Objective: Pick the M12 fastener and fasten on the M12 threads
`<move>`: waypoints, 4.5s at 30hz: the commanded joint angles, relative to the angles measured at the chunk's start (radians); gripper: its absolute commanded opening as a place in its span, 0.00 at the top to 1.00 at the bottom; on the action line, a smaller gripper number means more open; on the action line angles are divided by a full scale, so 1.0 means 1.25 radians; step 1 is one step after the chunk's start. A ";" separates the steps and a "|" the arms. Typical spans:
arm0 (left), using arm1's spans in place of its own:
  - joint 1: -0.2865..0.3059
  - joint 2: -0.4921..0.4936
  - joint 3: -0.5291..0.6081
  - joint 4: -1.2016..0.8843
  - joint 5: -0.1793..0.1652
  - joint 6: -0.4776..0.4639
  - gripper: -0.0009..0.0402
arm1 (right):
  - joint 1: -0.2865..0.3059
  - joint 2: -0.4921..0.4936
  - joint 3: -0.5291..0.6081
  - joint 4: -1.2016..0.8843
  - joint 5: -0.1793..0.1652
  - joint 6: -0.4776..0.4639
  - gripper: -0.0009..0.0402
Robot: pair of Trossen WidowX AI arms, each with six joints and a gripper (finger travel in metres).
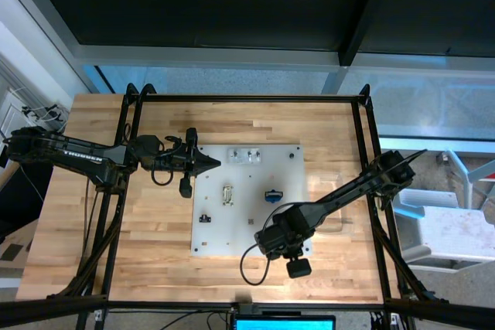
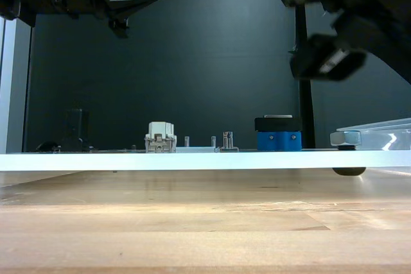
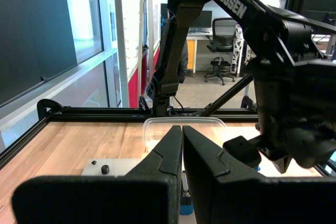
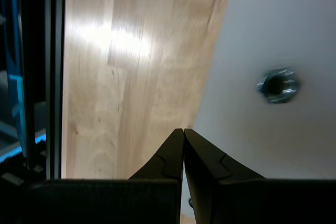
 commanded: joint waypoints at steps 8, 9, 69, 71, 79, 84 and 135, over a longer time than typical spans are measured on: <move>0.000 0.000 0.000 0.000 0.000 0.000 0.98 | -0.002 -0.006 0.001 -0.008 0.193 0.010 0.98; 0.000 0.000 0.000 0.000 0.000 0.000 0.98 | -0.003 -0.005 -0.001 -0.008 0.219 0.010 0.98; 0.000 0.000 0.000 0.000 0.000 0.000 0.98 | -0.002 -0.013 -0.064 0.101 0.265 -0.033 0.98; 0.000 0.000 0.000 0.000 0.000 0.000 0.98 | -0.002 -0.013 -0.073 0.112 0.264 -0.032 0.98; 0.000 0.000 0.000 0.000 0.000 0.000 0.98 | -0.001 -0.020 -0.061 0.076 0.085 -0.050 0.98; 0.000 0.000 0.000 0.000 0.000 0.000 0.98 | 0.000 -0.032 -0.046 0.039 0.030 -0.069 0.98; 0.000 0.000 0.000 0.000 0.000 0.000 0.98 | -0.008 -0.019 -0.046 0.022 0.197 0.005 0.98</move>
